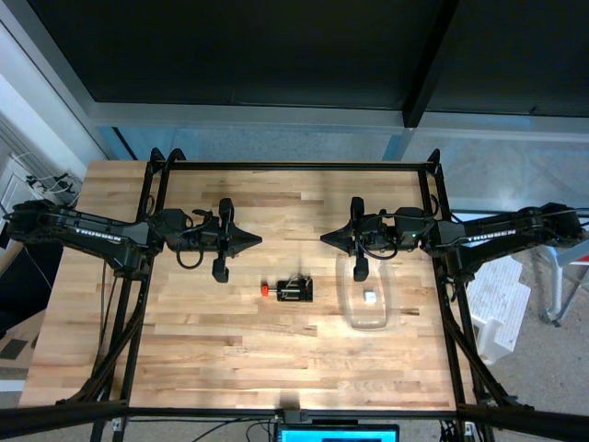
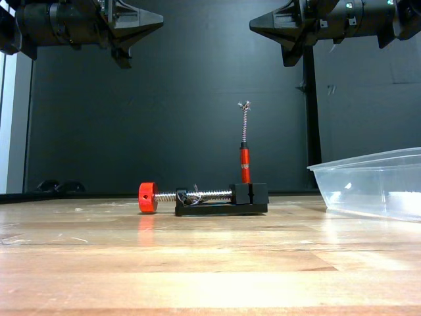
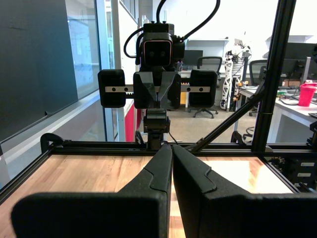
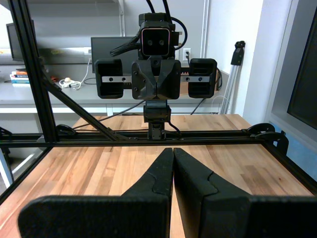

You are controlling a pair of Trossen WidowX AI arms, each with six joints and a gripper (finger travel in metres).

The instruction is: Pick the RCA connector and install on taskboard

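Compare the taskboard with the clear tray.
The taskboard is a black, opaque block; the tray is clear plastic. The taskboard is the smaller; the tray is longer and wider. The taskboard carries a red knob at one end; the tray holds a white cube. Both sit on the table, untouched: the left pincer hangs shut, high and left of the taskboard; the right pincer hangs shut, high near the tray's far end.

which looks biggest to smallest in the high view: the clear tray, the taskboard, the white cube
1. clear tray
2. taskboard
3. white cube
left tool and right tool hover shut, tips facing, beyond the taskboard.
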